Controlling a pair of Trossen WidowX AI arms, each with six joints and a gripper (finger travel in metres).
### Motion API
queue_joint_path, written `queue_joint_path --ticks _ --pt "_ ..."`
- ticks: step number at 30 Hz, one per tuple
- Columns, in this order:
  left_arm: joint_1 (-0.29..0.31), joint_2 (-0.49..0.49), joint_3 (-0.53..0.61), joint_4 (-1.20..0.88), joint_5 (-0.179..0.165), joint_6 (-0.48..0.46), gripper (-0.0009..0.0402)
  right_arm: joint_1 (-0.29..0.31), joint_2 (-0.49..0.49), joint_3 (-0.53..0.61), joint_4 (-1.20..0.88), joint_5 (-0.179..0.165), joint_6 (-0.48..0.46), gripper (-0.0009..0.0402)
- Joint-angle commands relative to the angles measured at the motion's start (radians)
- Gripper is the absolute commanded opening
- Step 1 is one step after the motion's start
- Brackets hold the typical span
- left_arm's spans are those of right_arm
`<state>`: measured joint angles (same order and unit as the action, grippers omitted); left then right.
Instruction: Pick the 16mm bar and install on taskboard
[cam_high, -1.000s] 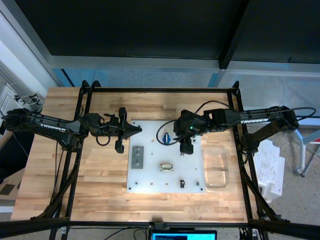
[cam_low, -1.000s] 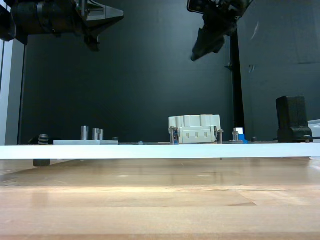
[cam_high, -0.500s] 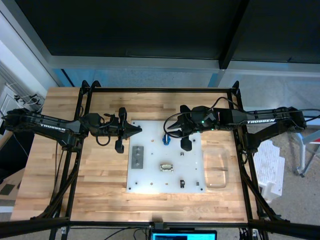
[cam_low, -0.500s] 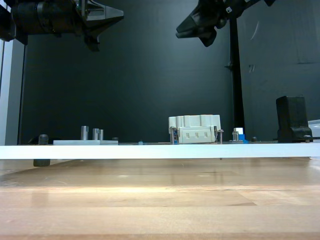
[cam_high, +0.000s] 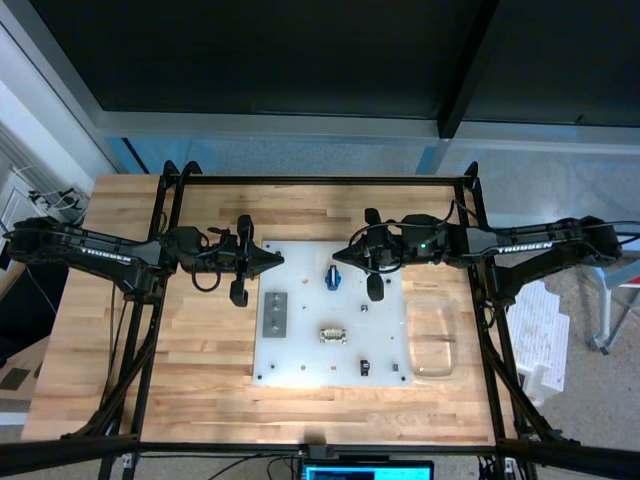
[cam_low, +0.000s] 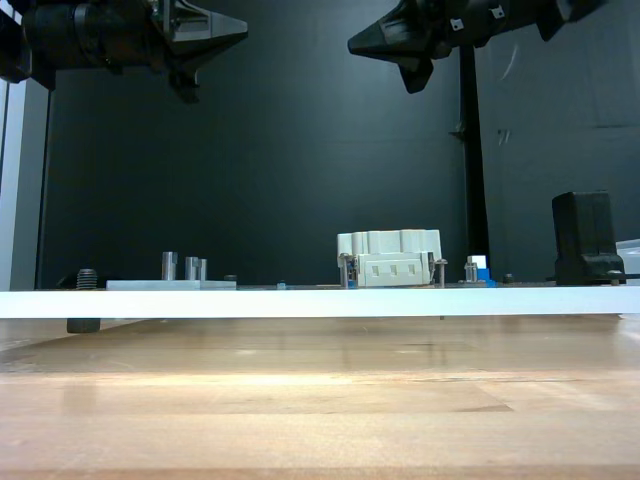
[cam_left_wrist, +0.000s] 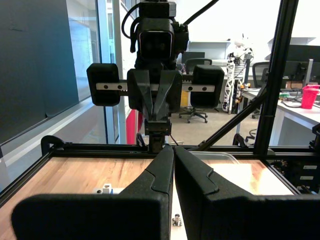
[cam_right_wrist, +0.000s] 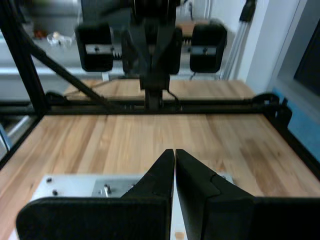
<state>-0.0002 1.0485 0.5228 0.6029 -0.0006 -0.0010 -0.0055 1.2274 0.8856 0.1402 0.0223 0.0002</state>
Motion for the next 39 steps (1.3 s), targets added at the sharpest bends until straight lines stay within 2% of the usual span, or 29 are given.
queue_joint_path --ticks 1,17,22,39 --pt "0.000 0.000 0.000 0.000 0.000 0.000 0.0000 0.000 -0.011 -0.026 0.072 0.001 -0.002 0.0001" --pt "0.000 0.000 0.000 0.000 0.000 0.000 0.0000 -0.011 -0.039 -0.206 0.430 -0.009 -0.005 0.0000" --pt "0.000 0.000 0.000 0.000 0.000 0.000 0.0000 -0.011 -0.039 -0.211 0.432 -0.025 0.002 0.0000" --pt "0.000 0.000 0.000 0.000 0.000 0.000 0.0000 -0.010 -0.039 -0.211 0.396 -0.024 0.018 0.0000"
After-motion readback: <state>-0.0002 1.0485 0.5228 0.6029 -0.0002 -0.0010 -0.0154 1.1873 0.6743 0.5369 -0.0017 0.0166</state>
